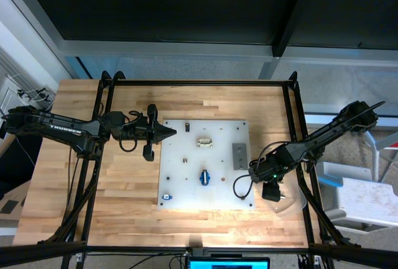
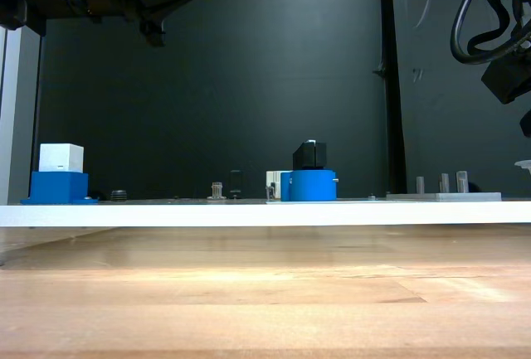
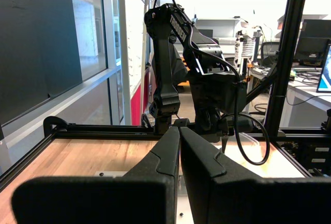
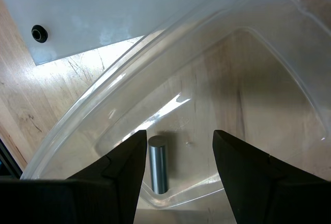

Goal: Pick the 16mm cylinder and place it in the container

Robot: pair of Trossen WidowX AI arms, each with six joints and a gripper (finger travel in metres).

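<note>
The 16mm cylinder point(image 4: 158, 164) rests inside the clear container point(image 4: 129, 69), and the right gripper point(image 4: 178, 136) straddles it with its jaws spread and empty. It is small, stiff, smooth metal that probably slips and rolls, so pinch it across its middle. The left gripper point(image 1: 168, 131) hovers pressed closed at the task board's point(image 1: 180, 182) left edge.

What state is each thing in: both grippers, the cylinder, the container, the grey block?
left gripper: shut, empty, raised beside the board's left edge.
right gripper: open, above the container, fingers either side of the 16mm cylinder, not touching it.
16mm cylinder: ungripped, resting inside the container.
container: on the table off the board's right near corner, holding the cylinder.
grey block: flat on the board, three pegs upright.
</note>
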